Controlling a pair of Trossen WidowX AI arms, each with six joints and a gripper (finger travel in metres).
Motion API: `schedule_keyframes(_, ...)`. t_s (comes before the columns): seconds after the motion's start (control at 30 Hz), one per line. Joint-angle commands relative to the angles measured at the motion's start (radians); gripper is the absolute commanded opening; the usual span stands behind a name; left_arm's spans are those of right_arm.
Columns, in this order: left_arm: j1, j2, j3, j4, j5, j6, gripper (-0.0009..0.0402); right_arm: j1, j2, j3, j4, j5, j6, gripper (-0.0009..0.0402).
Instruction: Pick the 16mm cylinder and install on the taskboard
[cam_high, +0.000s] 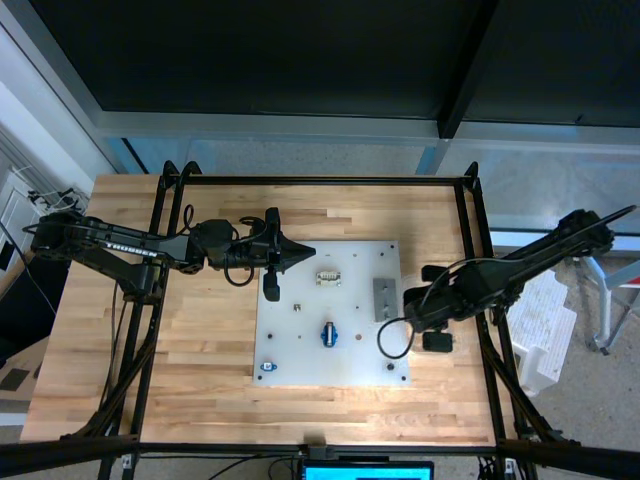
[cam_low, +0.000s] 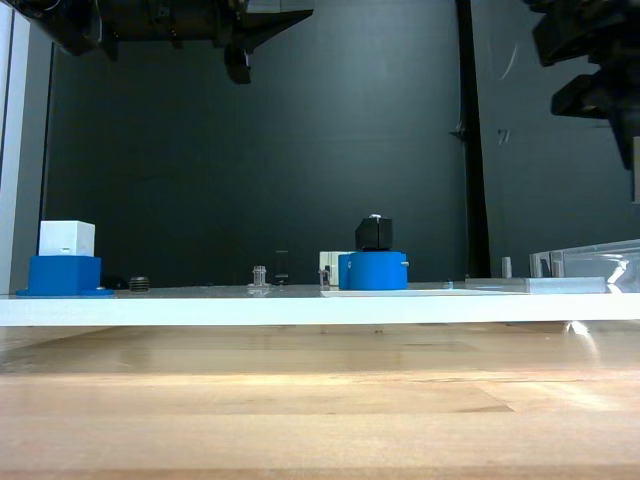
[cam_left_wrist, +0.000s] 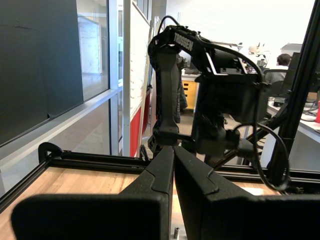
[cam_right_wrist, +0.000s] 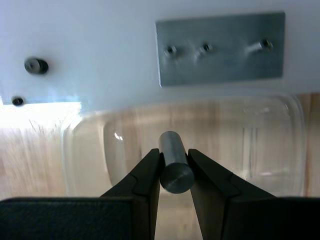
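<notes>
16mm cylinder (cam_right_wrist: 176, 172): smooth grey metal, satin sheen
taskboard (cam_right_wrist: 100, 45): glossy white plastic
tray (cam_right_wrist: 296, 145): clear shiny plastic
counter (cam_high: 200, 330): pale wood, faint gloss
right gripper (cam_right_wrist: 173, 154), left gripper (cam_left_wrist: 173, 148): matt black jaws

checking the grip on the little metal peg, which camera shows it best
The right wrist view: the peg, clamped in the right gripper above a clear tray. The high view shows that gripper by the board's right edge, peg hidden; the low and left wrist views miss it. The left gripper, shut, hovers over the board's far left.
</notes>
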Motion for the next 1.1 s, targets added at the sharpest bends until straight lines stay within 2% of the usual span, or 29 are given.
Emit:
schedule_keyframes(0.03, 0.0, 0.0, 0.0, 0.0, 0.0, 0.0, 0.0, -0.009, 0.06, 0.034, 0.034, -0.001, 0.0, 0.0)
schedule_keyframes(0.67, 0.0, 0.0, 0.0, 0.0, 0.0, 0.0, 0.0, -0.044, 0.386, 0.292, 0.092, 0.0, -0.006, 0.0)
schedule_keyframes(1.1, 0.0, 0.0, 0.0, 0.0, 0.0, 0.0, 0.0, -0.065, 0.509, 0.397, 0.1, 0.0, -0.013, 0.0)
